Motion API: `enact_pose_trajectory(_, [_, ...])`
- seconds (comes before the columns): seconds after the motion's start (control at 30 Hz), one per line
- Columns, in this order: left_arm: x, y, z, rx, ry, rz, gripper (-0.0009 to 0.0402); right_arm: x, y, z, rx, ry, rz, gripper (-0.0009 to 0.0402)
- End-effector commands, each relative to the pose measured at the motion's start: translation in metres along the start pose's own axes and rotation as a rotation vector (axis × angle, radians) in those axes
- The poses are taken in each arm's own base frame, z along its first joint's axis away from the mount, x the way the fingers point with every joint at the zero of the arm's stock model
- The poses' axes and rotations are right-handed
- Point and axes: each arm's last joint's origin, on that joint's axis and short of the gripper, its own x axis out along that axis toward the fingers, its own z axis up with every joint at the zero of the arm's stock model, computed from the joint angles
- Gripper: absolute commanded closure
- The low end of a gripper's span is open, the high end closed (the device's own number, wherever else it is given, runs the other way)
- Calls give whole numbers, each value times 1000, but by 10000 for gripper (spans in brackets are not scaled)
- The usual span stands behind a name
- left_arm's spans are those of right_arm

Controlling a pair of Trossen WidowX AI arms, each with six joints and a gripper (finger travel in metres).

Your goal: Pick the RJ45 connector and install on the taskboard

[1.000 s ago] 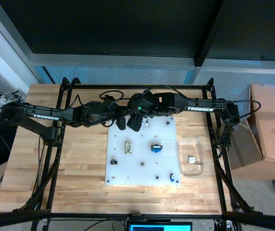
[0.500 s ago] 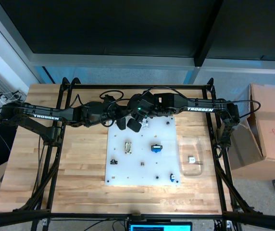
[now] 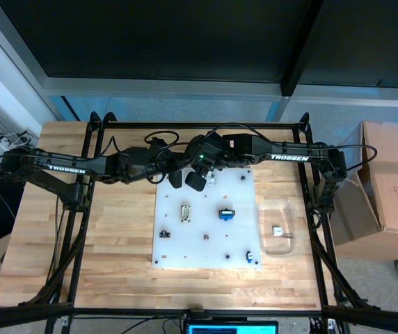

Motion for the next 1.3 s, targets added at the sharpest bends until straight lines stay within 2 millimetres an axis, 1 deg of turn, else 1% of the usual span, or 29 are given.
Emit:
enact_pose_trajectory(0.03, [0, 0, 0, 2, 6, -8, 279, -4, 0, 0, -7, -5, 23, 391])
enact_pose_trajectory(0.17, [-1, -1, 0, 17, 20, -36, 260, -9, -3, -7, -19, 0, 23, 391])
enact_pose_trajectory(0.3, [-4, -3, 1, 56, 39, -88, 262, -16, -6, -19, -33, 19, 35, 391])
enact_pose_trajectory(0.37, [-6, -4, 3, 76, 41, -115, 267, -19, -7, -28, -34, 31, 78, 391])
enact_pose_trajectory(0.47, [-8, -5, 4, 98, 54, -154, 275, -25, -10, -45, -30, 33, 98, 391])
enact_pose_trajectory(0.73, [-10, -8, 3, 184, 96, -273, 295, -51, -10, -87, -16, -95, 201, 391])
enact_pose_trajectory(0.87, [-10, -8, 3, 211, 96, -284, 306, -65, -4, -106, -42, -156, 271, 391])
enact_pose_trajectory(0.97, [-10, -8, 3, 212, 97, -283, 313, -74, 5, -121, -74, -181, 312, 391])
enact_pose_trajectory(1.13, [-10, -8, 3, 211, 95, -283, 320, -82, 26, -145, -144, -165, 334, 391])
enact_pose_trajectory(1.3, [-10, -8, 3, 211, 95, -283, 322, -91, 49, -160, -211, -158, 358, 391])
